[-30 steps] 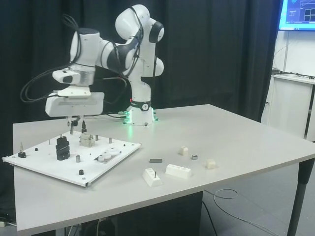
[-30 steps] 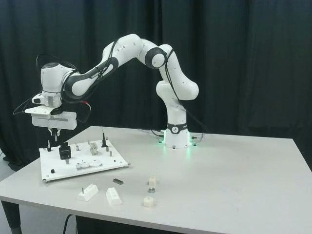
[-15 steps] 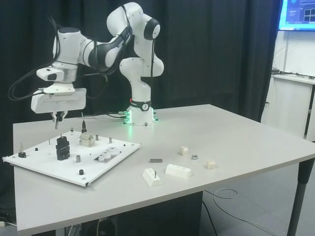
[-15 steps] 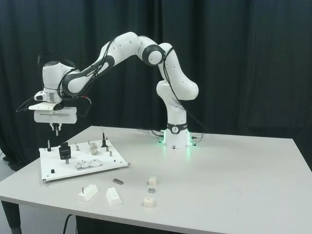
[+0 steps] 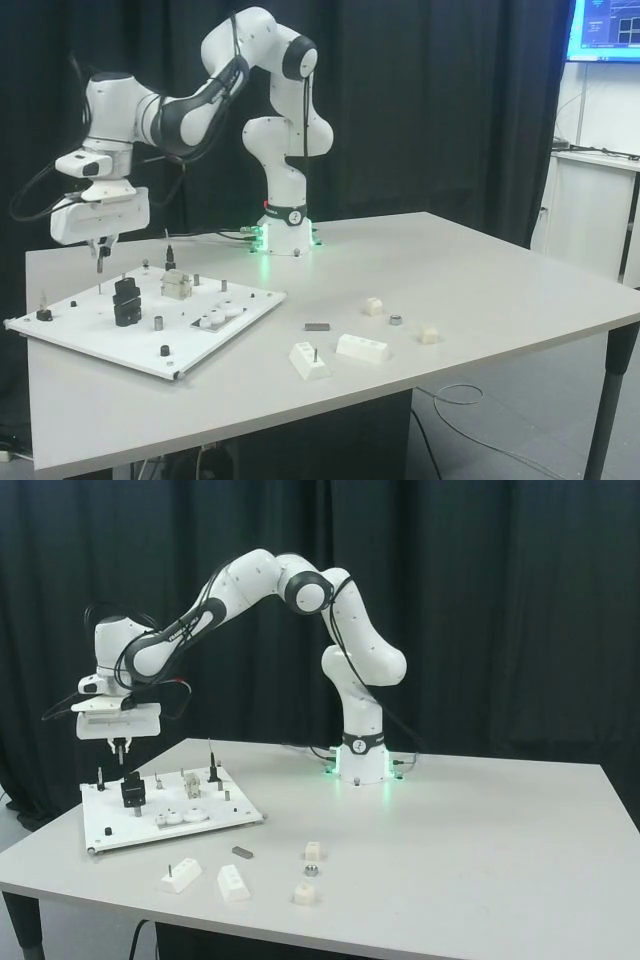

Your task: Insert square peg 2.

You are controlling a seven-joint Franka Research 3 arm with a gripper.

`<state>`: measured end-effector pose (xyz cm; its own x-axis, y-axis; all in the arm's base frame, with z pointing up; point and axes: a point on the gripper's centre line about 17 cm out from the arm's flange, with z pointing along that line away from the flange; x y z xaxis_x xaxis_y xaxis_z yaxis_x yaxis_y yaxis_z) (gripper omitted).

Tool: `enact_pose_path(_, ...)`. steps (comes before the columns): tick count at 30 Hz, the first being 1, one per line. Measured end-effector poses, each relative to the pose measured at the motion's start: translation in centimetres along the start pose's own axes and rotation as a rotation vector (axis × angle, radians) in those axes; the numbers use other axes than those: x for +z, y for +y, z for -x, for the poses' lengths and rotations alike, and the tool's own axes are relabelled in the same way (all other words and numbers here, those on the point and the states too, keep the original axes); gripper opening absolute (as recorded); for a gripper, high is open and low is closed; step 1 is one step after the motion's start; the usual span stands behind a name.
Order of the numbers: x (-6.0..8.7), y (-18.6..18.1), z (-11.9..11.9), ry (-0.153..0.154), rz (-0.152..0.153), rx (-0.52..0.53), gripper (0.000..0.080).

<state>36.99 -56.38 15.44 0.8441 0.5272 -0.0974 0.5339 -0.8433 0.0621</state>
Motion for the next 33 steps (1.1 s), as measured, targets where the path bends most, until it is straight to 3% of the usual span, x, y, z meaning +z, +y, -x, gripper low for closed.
enact_pose_path(7, 1.1, -0.6, 1.1, 0.071, -0.006, -0.028, 0.0075)
enact_pose_path(14, 2.3, -1.3, 2.0, 0.113, -0.01, -0.053, 0.0075)
enact_pose_path(26, 4.5, -1.4, 2.1, 0.102, 0.003, -0.104, 0.0075)
enact_pose_path(33, 5.8, -1.7, 1.5, 0.093, -0.009, -0.117, 0.0075)
